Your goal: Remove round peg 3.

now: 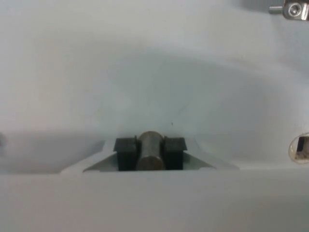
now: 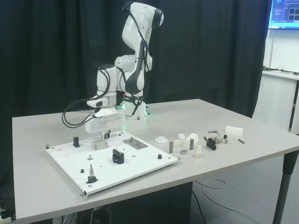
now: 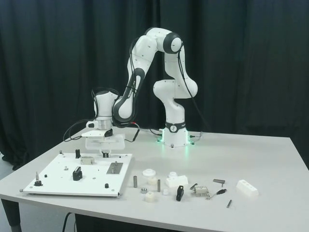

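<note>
The gripper (image 1: 150,153) is clenching round peg 3 (image 1: 149,151), hovering just above the white board (image 2: 135,163); extraction looks done, setting it down remaining

The white arm (image 3: 145,72) reaches down with its end effector (image 3: 105,154) just above the white board (image 3: 63,181).

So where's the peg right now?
The peg is clamped between the end effector's black fingers in the wrist view, just above the white board's far edge in both room views.
</note>
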Robot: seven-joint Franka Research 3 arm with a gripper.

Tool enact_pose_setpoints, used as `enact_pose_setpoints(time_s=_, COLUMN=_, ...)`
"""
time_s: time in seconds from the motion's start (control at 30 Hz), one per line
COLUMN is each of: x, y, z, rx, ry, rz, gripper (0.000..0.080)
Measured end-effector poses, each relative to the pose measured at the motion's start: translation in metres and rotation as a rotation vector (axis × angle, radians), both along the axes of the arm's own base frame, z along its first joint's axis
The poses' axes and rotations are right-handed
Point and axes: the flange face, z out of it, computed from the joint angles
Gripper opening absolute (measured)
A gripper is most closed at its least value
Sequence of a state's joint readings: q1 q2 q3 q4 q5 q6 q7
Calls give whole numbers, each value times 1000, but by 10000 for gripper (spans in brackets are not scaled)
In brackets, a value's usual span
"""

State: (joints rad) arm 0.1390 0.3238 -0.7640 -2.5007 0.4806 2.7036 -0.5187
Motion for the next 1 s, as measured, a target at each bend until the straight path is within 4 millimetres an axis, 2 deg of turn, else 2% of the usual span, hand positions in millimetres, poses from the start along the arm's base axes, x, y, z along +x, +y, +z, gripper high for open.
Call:
enact_pose_setpoints(time_s=0.47, x=-2, y=-3, z=6, rx=21, ry=-13, rz=-24, gripper=113)
enact_pose_setpoints(time_s=1.0, x=-7, y=-15, z=44, rx=97, ry=-57, rz=-3, gripper=112)
